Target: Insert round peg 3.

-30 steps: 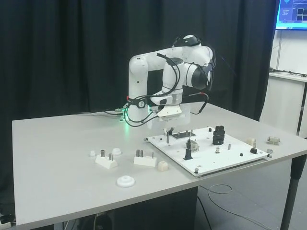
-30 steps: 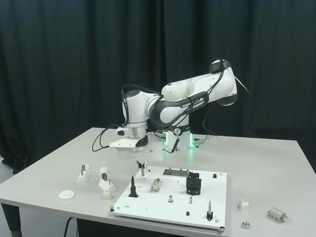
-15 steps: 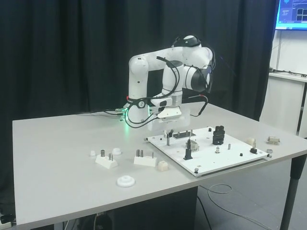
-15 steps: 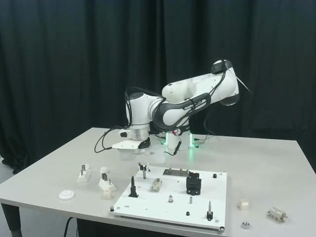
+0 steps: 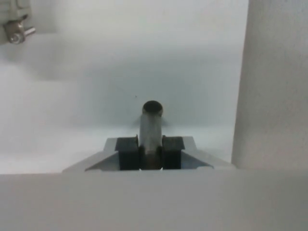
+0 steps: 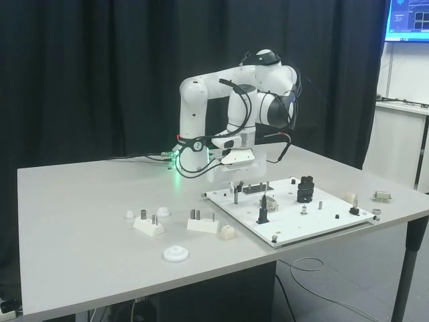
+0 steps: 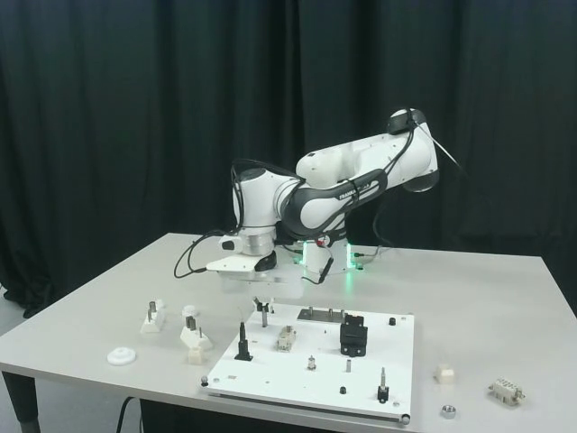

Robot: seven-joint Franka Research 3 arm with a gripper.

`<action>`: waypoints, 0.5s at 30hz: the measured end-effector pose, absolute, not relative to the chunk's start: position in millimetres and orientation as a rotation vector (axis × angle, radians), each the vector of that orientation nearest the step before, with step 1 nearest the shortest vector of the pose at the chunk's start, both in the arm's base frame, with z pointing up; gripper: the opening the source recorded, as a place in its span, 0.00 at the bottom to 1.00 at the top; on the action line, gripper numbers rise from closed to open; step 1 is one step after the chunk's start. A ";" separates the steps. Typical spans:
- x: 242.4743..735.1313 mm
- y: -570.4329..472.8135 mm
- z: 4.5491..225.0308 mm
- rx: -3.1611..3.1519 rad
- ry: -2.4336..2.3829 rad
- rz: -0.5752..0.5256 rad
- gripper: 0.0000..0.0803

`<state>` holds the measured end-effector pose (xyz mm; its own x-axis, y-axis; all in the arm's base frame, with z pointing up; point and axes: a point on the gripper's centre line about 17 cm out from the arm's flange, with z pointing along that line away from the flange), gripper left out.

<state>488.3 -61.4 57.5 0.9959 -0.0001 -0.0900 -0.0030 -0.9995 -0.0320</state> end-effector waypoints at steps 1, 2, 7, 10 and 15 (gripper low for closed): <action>488.6 -61.7 57.4 -3.108 0.002 0.138 0.12; 489.0 -61.9 57.3 -3.109 0.002 0.136 0.12; 491.0 -62.0 57.1 -3.112 0.001 0.125 0.12; 492.1 -61.7 57.0 -3.113 0.000 0.119 0.12; 493.6 -61.5 57.0 -3.115 0.000 0.111 0.12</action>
